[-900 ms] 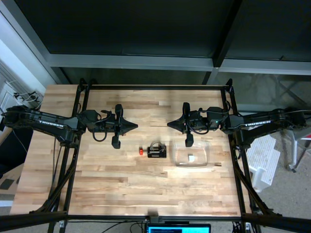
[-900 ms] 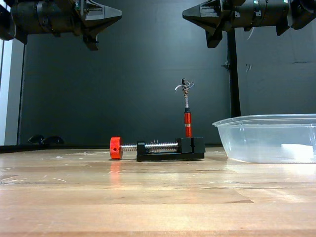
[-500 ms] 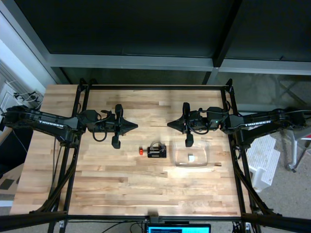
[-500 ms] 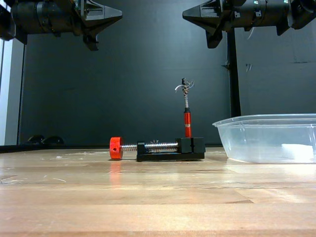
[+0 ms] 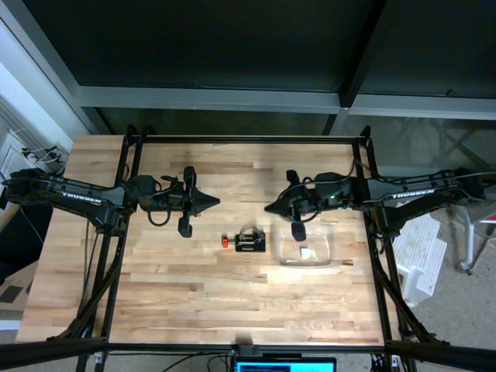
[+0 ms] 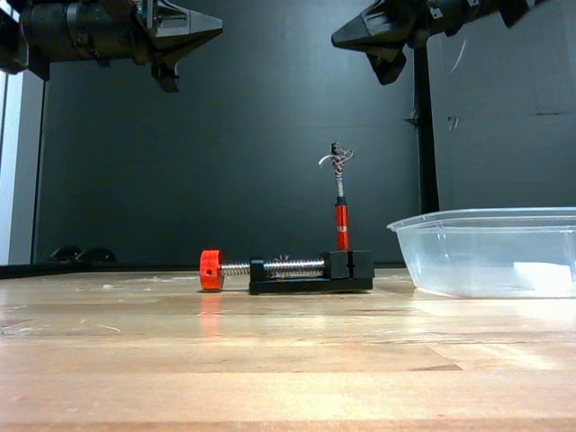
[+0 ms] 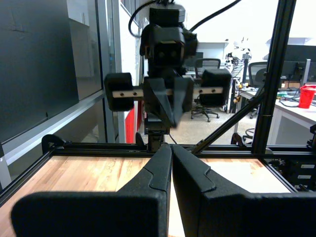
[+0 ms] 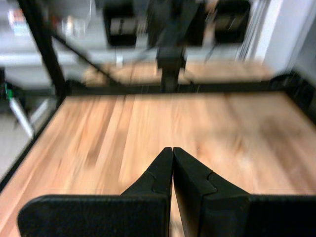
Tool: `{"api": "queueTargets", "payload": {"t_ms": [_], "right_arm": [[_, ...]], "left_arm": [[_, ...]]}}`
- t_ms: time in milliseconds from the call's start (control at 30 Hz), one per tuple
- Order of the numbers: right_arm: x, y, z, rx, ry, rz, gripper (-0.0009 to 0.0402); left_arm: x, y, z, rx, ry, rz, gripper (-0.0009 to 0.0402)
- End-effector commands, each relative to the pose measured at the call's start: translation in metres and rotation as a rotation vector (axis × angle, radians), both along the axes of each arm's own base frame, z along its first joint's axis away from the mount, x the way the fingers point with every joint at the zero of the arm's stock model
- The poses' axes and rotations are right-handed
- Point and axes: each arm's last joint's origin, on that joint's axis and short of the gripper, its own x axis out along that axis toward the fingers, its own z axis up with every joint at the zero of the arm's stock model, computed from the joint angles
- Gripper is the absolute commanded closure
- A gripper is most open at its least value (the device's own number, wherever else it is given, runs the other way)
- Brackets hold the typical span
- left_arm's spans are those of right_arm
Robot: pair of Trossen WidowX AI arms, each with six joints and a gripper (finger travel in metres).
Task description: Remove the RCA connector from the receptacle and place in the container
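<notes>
The receptacle is a small black vise with an orange-red knob, lying mid-table. The RCA connector stands upright in it, red-bodied with a thin metal spring and frayed wire on top. The container, a clear shallow tray, sits just right of the receptacle and shows in the low view as well. My left gripper hangs shut, high above and left of the receptacle. My right gripper is shut and empty, up high behind the container, tilted downward.
A small white piece lies inside the container. Black frame rails border the table's back and sides. In the left wrist view the right arm faces me across the table.
The right arm has swung and dipped its gripper slightly toward the table's near side and left. The left arm, receptacle and connector have not moved.
</notes>
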Motion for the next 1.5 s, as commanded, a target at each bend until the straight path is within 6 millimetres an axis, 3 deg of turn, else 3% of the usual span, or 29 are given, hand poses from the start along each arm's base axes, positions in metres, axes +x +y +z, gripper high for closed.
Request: {"api": "queueTargets", "payload": {"t_ms": [33,633,1133,1500], "right_arm": [[0.01,0.003,0.0,-0.008,0.147,0.009,0.0393],[0.055,0.022,-0.014,-0.079,0.559,0.014,0.0386],[0.067,0.034,-0.045,-0.116,0.697,-0.011,0.0228],[0.083,0.042,-0.078,-0.12,0.768,-0.007,0.0208]], "left_arm": [[0.0,0.0,0.0,0.0,-0.001,0.0,0.0393],[0.0,0.0,0.0,0.0,-0.001,0.0,0.0393],[0.0,0.0,0.0,0.0,-0.001,0.0,0.0393],[0.0,0.0,0.0,0.0,-0.001,0.0,0.0393]]}}
